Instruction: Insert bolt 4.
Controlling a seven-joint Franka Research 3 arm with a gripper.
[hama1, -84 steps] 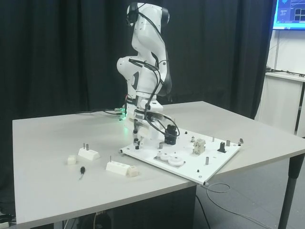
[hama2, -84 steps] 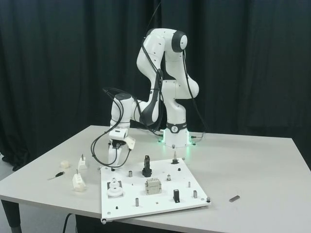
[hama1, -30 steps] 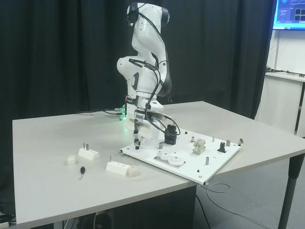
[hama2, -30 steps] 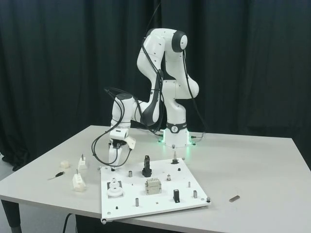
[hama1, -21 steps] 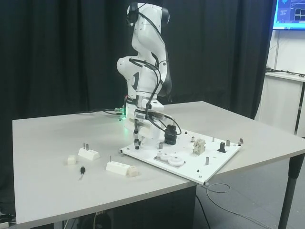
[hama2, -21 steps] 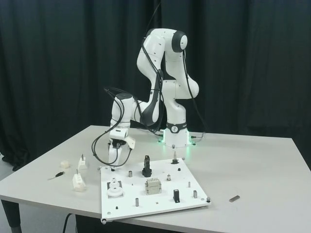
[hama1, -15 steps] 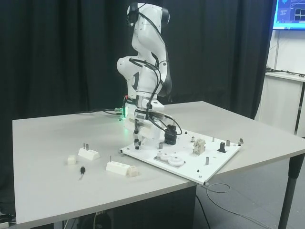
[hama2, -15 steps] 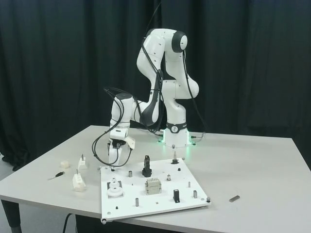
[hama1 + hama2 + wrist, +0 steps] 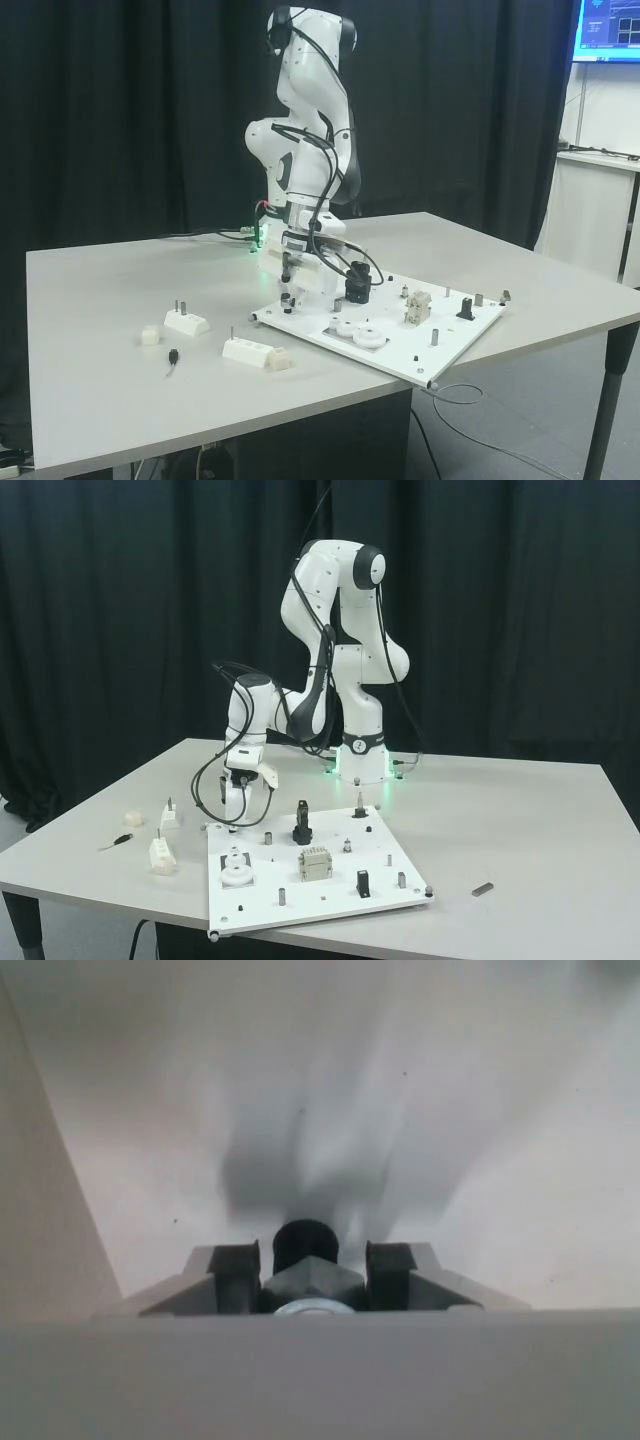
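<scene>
While the jaws (image 9: 311,1265) hang just above a corner of the white board (image 9: 455,335) on the grey desk (image 9: 90,300), they stand apart, one on each side of the black bolt (image 9: 305,1242) seated in the board. No writing can be read.

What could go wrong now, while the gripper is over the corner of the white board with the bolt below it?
1. The gripper hangs close over the bolt at the corner of the white board. If the bolt is not fully seated, it may tilt or come out.
2. A sideways move could knock the black part standing beside the gripper.
</scene>
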